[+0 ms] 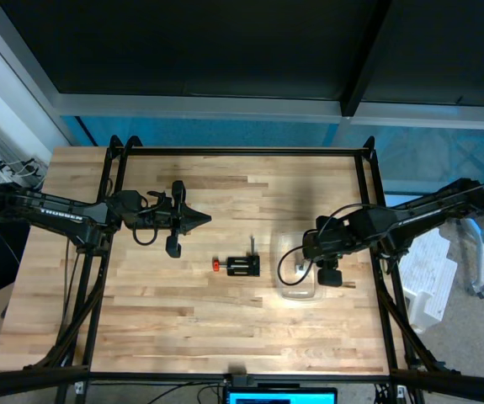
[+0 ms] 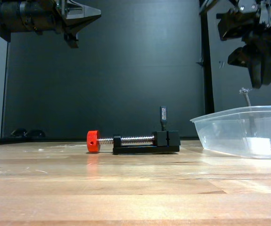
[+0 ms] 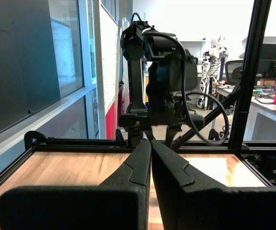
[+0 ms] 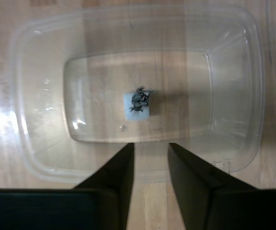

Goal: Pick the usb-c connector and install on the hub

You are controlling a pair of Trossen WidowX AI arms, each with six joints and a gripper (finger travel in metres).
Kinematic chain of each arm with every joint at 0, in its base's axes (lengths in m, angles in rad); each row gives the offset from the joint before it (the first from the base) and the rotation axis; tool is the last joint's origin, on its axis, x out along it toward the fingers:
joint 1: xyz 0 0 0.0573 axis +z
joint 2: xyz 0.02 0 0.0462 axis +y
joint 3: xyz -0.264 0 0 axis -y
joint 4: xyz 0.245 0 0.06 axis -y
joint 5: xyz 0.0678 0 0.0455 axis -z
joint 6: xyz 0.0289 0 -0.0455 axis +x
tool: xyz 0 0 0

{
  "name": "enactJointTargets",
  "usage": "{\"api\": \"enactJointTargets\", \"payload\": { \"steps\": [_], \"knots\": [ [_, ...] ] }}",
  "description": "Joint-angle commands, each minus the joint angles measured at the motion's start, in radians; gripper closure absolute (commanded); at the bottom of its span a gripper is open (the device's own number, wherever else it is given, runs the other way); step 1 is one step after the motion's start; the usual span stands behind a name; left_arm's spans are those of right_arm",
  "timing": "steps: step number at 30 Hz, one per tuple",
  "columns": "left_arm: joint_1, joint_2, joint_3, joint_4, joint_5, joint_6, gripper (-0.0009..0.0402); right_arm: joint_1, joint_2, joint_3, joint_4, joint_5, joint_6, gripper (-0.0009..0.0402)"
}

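The usb-c connector [image 4: 138, 101] is a small grey piece on a white block, lying free on the floor of a clear plastic tub [image 4: 234, 86]. In the low view its white block [image 2: 258, 146] shows through the tub wall [image 2: 220, 129]. My right gripper [image 4: 150, 149] hangs open above the tub's near rim, clear of the connector. The hub [image 2: 163, 116] stands upright in a black clamp [image 2: 147, 143] with a red knob [image 2: 93, 141] at mid table. My left gripper [image 1: 198, 219] is shut with nothing in it, high above the table left of the clamp.
A black frame [image 1: 242, 152] runs around the wooden table. The tub [image 1: 299, 290] sits just right of the clamp [image 1: 242, 267]. In the left wrist view the right arm [image 3: 164, 72] faces my shut fingers [image 3: 138, 163] across the table.
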Motion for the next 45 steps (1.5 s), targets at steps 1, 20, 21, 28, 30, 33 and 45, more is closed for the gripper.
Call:
{"api": "enactJointTargets", "payload": {
  "steps": [1, 20, 21, 28, 30, 33, 45],
  "knots": [
    [0.0, 0.0, 0.0, 0.0, 0.0, 0.0, 0.0393, 0.003, 0.045, -0.001, 0.011, 0.01, 0.01, 0.0237],
    [0.0, 0.0, 0.0, 0.0, 0.0, 0.0, 0.0393, 0.021, 0.225, -0.003, 0.151, 0.012, 0.018, 0.0185],
    [0.0, 0.0, 0.0, 0.0, 0.0, 0.0, 0.0393, 0.022, 0.233, -0.004, 0.159, 0.01, 0.015, 0.0185],
    [0.0, 0.0, 0.0, 0.0, 0.0, 0.0, 0.0393, 0.028, 0.251, -0.009, 0.186, 0.013, 0.011, 0.0185],
    [0.0, 0.0, 0.0, 0.0, 0.0, 0.0, 0.0393, 0.029, 0.251, -0.01, 0.187, 0.014, 0.011, 0.0185],
    [0.0, 0.0, 0.0, 0.0, 0.0, 0.0, 0.0393, 0.03, 0.251, -0.026, 0.194, 0.034, 0.012, 0.0185],
    [0.0, 0.0, 0.0, 0.0, 0.0, 0.0, 0.0393, 0.032, 0.251, -0.069, 0.242, 0.036, 0.014, 0.0185]
  ]
}}
